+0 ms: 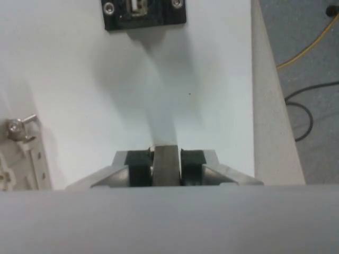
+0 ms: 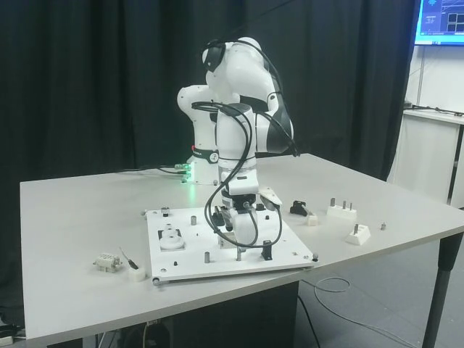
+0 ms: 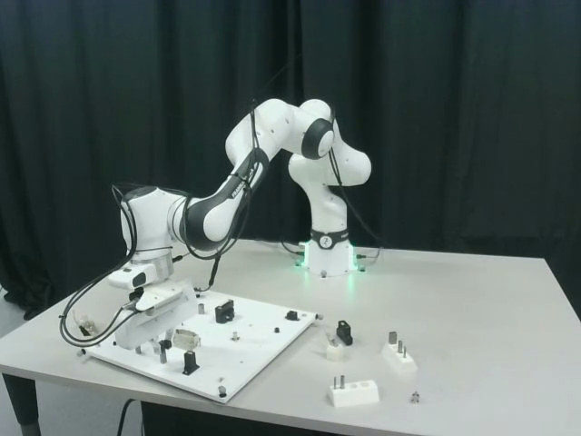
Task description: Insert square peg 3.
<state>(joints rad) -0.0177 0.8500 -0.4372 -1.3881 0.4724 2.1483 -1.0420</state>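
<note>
In the wrist view my gripper [image 1: 166, 168] is shut on a grey square peg [image 1: 166, 159], gripped between the two black pads [image 1: 139, 166]. The peg points down at the white board [image 1: 132, 84]. A black fixture with two screws [image 1: 143, 13] sits on the board ahead of the peg. From the first room view the gripper [image 2: 240, 241] hangs low over the front part of the board [image 2: 181, 261], with the peg [image 2: 238, 254] at or just above its surface; I cannot tell whether they touch. The second room view shows the gripper [image 3: 162, 343] near the board's front corner.
A black upright fixture [image 2: 267, 250] stands close beside the gripper. The board also carries short pegs [image 2: 194, 219] and a round white part [image 2: 172, 239]. White holder blocks [image 2: 341, 210] and a black piece [image 2: 297, 208] lie to the right. A connector [image 2: 106, 262] lies left of the board.
</note>
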